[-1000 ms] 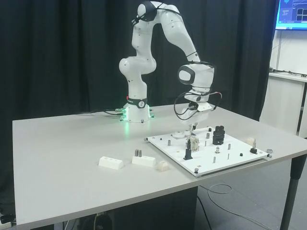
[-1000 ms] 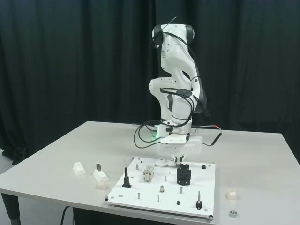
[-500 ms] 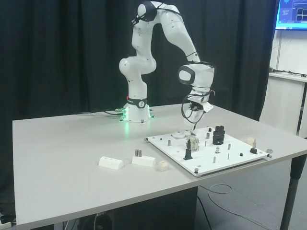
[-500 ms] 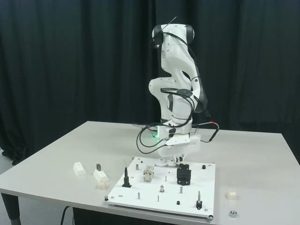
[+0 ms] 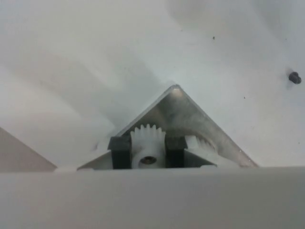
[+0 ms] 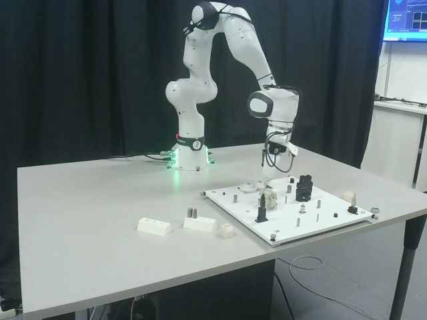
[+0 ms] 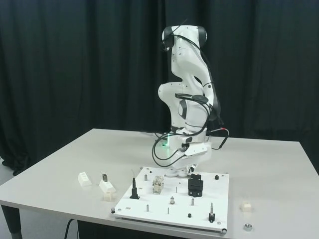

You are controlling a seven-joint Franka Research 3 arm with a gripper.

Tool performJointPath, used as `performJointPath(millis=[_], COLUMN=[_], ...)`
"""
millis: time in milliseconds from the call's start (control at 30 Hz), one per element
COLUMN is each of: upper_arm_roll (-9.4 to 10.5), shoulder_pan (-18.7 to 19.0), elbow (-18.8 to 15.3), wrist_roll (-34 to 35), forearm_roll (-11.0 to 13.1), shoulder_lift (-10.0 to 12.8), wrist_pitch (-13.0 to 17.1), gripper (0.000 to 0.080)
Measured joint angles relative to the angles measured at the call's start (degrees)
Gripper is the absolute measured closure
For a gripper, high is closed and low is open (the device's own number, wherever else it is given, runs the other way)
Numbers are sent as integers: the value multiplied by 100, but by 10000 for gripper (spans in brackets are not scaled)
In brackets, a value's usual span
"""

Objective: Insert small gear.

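In the wrist view a small white gear (image 5: pixel 147 143) sits between the two black finger pads (image 5: pixel 119 150) of my gripper (image 5: pixel 147 152), which is shut on it. Behind it lies a grey metal triangular plate (image 5: pixel 176 109) on the white board, and part of a second white gear (image 5: pixel 204 142) shows beside one pad. In the room views the gripper (image 6: pixel 265 175) (image 7: pixel 185 168) hangs low over the far edge of the white assembly board (image 6: pixel 333 223) (image 7: pixel 219 206), next to a flat white round part (image 6: pixel 249 187).
The board carries a black block (image 6: pixel 305 188) (image 7: pixel 195 186), a black upright part (image 6: pixel 262 212), a white-grey connector (image 6: pixel 269 199) and several small pegs. White blocks (image 6: pixel 154 226) (image 6: pixel 200 223) lie on the grey table left of the board. A small black screw (image 5: pixel 294 77) sits on the board.
The wrist has turned about its own axis, swinging the hand and its cable round. The gripper stays low over the board's far edge.
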Motion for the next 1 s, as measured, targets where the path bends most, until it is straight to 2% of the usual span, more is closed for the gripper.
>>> performJointPath(millis=[433,467,700,733,767,800,1000], upper_arm_roll=[35,45,167,191,218,245,413], shoulder_pan=[0,0,0,0,0,0,0], elbow=[11,12,27,28,28,28,24], wrist_roll=[65,96,359,391,426,470,710], forearm_roll=[-84,-84,-84,-84,-84,-84,-84], shoulder_lift=[-46,-66,-277,-312,-345,-378,-500], wrist_pitch=[-82,-113,-454,-508,-558,-609,-823], gripper=[659,404,404,134,134,28,9])
